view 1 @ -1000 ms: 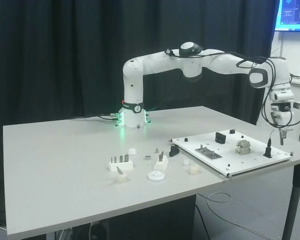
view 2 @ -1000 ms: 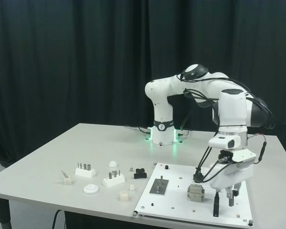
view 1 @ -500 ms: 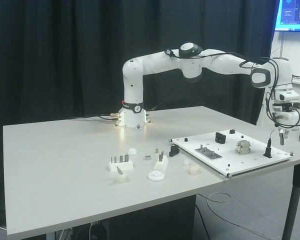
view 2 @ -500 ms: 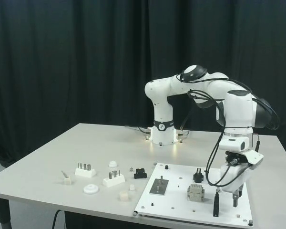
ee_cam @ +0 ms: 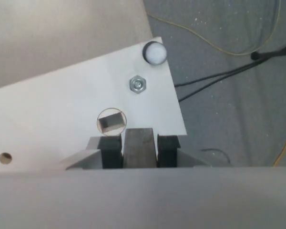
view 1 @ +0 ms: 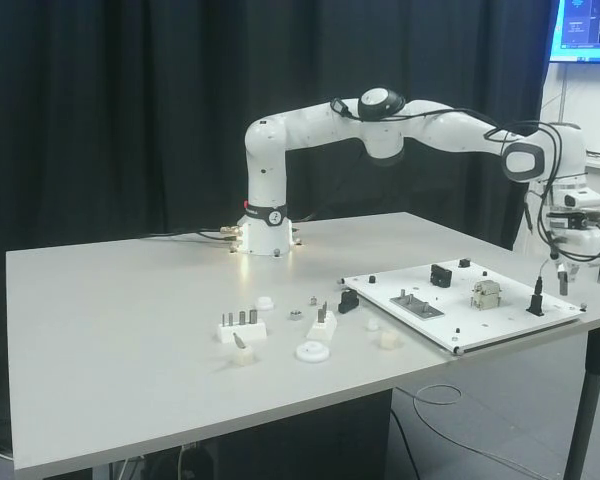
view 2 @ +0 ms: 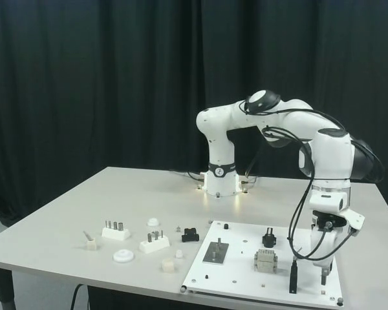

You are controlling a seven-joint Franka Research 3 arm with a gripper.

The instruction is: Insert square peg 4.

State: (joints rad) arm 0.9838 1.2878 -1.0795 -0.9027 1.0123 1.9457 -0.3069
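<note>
Grey square peg sits clamped upright between the gripper's two black fingers, its tip hanging just beside the square hole in the white board.

Black post just beside jaws, hex nut near square hole

Square peg 4: grey, flat-sided bar, upright, clamped between my fingers, hanging just beside the square hole in the white board.
</note>
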